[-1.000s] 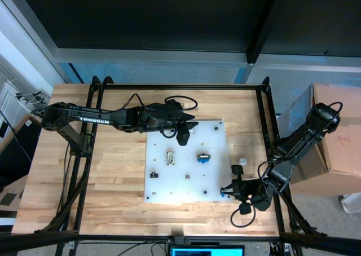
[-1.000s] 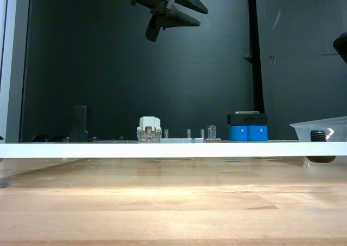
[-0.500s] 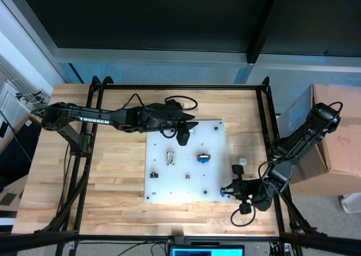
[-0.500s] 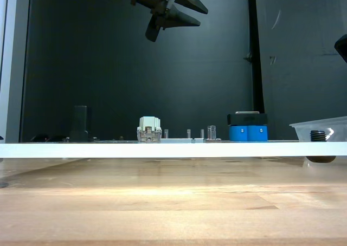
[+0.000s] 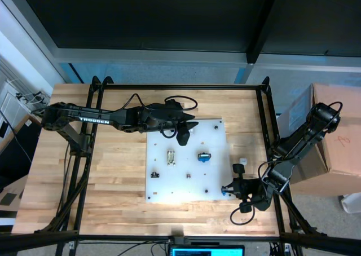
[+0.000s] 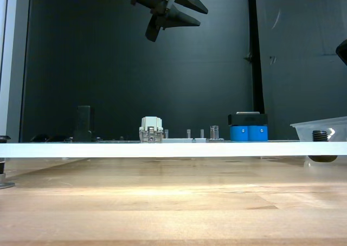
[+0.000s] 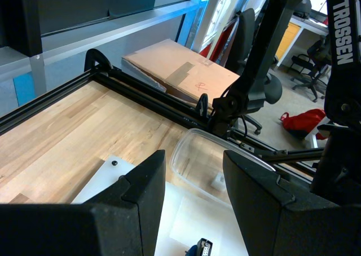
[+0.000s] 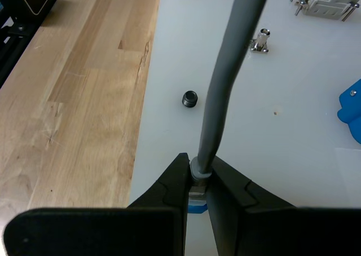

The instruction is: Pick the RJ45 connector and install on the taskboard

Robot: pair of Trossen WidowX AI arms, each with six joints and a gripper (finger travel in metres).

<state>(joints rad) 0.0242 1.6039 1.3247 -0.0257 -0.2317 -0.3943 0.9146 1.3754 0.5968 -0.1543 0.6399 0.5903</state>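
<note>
Pinching jaws: one pair, those of the right gripper [image 8: 198,161], pressed from both sides onto the small pale RJ45 connector [image 8: 197,184].
RJ45 connector: held, with one thick grey cable [image 8: 225,87] rising out of it. Its tip meets a blue seat [image 8: 194,208] at the near right corner of the flat white task board [image 5: 186,185]. How far in it sits, I cannot tell.
Right gripper: low over that near right corner, its arm reaching in from the right edge.
Left gripper [image 7: 193,166]: jaws spread wide with nothing between them, raised high above the board's far edge.
Board fittings: one cream multi-pin connector [image 5: 170,157], one blue block [image 5: 203,157], one silver threaded post [image 8: 260,42], one small black round nut [image 8: 192,100].
Beside the board: one clear plastic tray [image 7: 192,154], just off its right side.
Surface: one pale wooden butcher-block surface [image 5: 101,171] carrying the board, and one brown cardboard box [image 5: 333,137] past its right edge.
Arms: two, one at each side.
</note>
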